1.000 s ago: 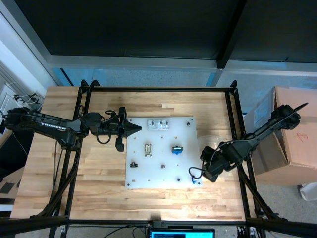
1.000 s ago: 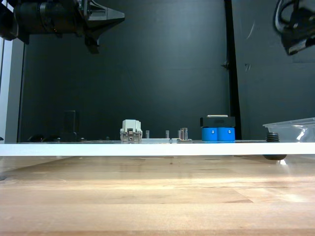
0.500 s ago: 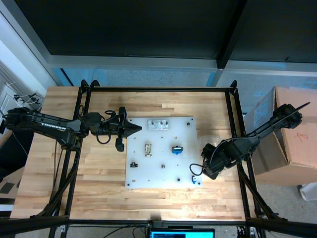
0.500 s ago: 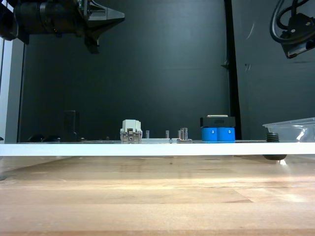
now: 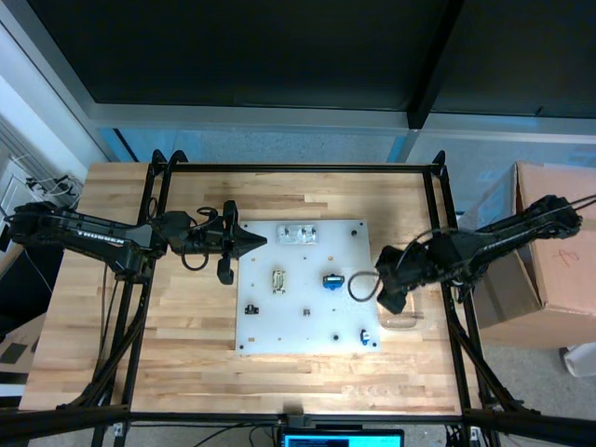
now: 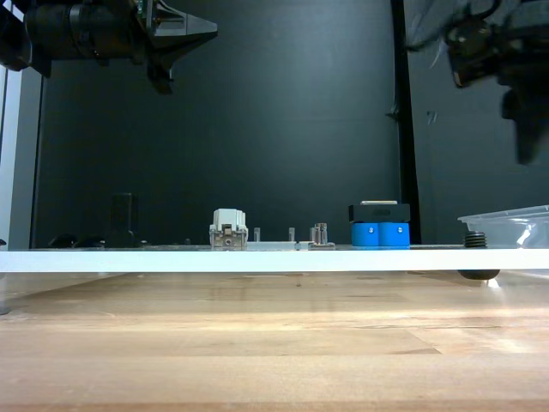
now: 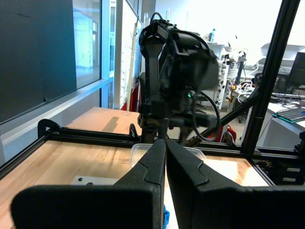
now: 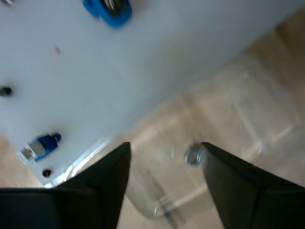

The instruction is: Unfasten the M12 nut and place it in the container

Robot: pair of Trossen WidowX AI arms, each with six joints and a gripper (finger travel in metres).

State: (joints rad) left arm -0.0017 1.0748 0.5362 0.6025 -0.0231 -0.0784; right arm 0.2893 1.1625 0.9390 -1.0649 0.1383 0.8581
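Right tool (image 8: 164, 149) hangs spread wide over the clear container (image 6: 519, 225), and we see the nut (image 8: 192, 156) lying loose inside (off its bare stud (image 6: 474, 239)). Left tool (image 7: 165, 143), pressed together, hovers by the board's (image 5: 289, 331) left edge. We should lift away gently, without bumping the container.

Blur smears the nut (image 8: 192, 156), so whether it touches the tray (image 8: 162, 210) is unclear. From above, the right arm (image 5: 447, 256) hides part of it.
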